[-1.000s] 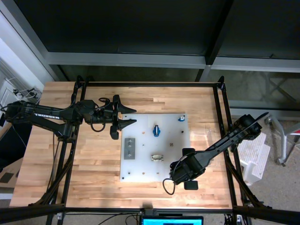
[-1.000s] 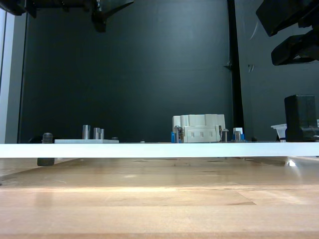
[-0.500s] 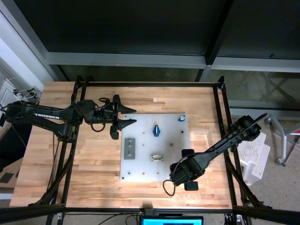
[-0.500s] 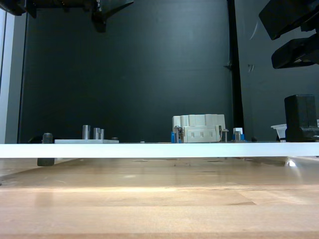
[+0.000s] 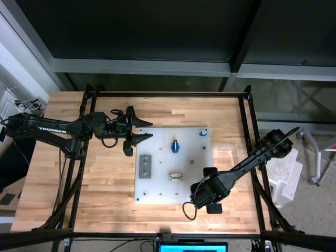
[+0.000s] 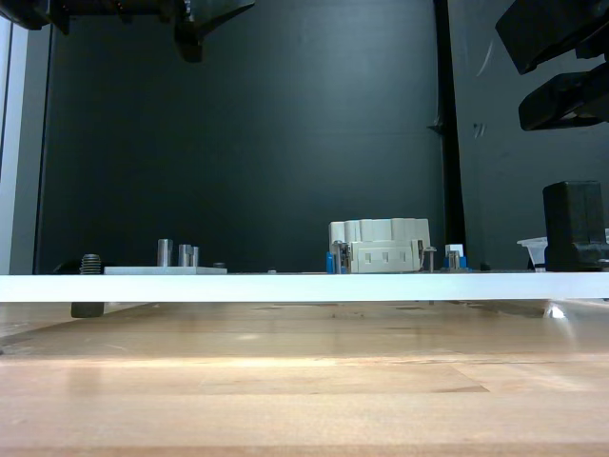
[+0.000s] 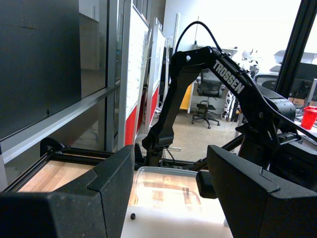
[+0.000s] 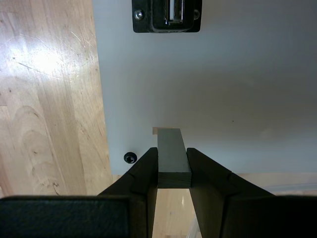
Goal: Pick the 16mm bar and install on taskboard
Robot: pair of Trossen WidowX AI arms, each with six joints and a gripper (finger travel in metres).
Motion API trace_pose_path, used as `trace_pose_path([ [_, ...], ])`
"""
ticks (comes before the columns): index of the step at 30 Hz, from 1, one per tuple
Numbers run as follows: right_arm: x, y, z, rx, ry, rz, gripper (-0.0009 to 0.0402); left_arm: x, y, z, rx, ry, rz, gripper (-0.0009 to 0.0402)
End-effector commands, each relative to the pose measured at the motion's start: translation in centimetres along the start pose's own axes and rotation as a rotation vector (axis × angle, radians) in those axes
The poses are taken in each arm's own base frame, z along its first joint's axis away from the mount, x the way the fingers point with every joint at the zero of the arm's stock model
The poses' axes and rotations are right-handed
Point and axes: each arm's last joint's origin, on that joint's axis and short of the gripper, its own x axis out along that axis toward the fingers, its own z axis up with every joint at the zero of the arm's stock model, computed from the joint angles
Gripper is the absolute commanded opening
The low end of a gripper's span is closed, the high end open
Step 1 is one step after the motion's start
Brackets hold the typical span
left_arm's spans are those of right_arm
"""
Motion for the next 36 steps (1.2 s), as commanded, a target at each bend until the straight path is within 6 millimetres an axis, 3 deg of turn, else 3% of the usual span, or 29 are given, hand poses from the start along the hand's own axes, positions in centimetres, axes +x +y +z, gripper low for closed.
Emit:
trace_pose_path([
  [1,0.0,0.1,0.0,-0.001,-0.004,0.008,0.0007,0.0,0.0,0.0,0.0,-0.001,0.0,0.02],
  [15,0.1,0.3,0.0,-0.011,-0.012,0.008,0.0007,0.0,0.0,0.0,0.0,0.0,0.0,0.02],
  [31,1.4,0.3,-0.3,-0.027,-0.021,0.013,0.0008,0.0,0.0,0.0,0.0,0.0,0.0,0.02],
  [36,1.7,0.3,-0.3,-0.024,-0.024,0.015,0.0028,0.0,0.0,0.0,0.0,0.0,0.0,0.02],
])
